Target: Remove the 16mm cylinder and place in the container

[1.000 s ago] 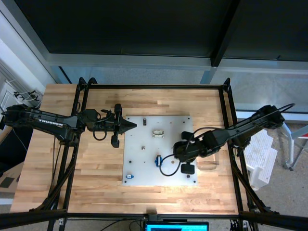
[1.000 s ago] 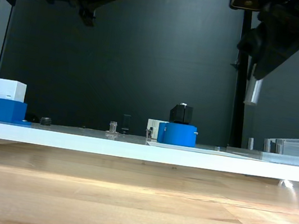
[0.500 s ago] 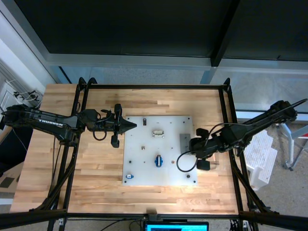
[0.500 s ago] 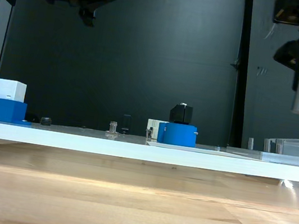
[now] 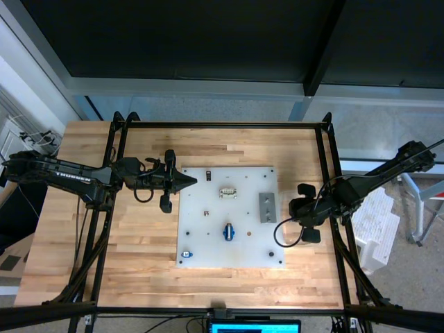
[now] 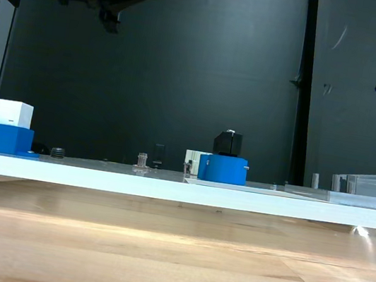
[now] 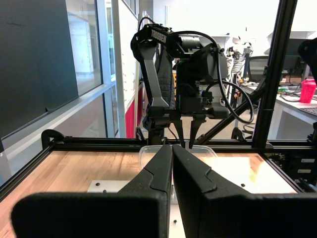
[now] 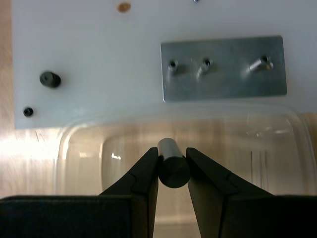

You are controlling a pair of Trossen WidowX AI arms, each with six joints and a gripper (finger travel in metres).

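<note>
My right gripper [image 8: 172, 157] is gripping the 16mm cylinder [image 8: 174, 171], having just carried it off the white board [image 8: 99, 49] to hang above the container [image 8: 74, 148], so release seems next. My left gripper [image 7: 172, 154] is waiting closed, far from the container.

Both arms [image 5: 361, 182] matte black, looped black cables [image 5: 276, 232], white TROSSEN lettering [image 7: 159, 35]; left hand [image 7: 172, 148], right hand [image 8: 172, 166] black wedge fingers.
</note>
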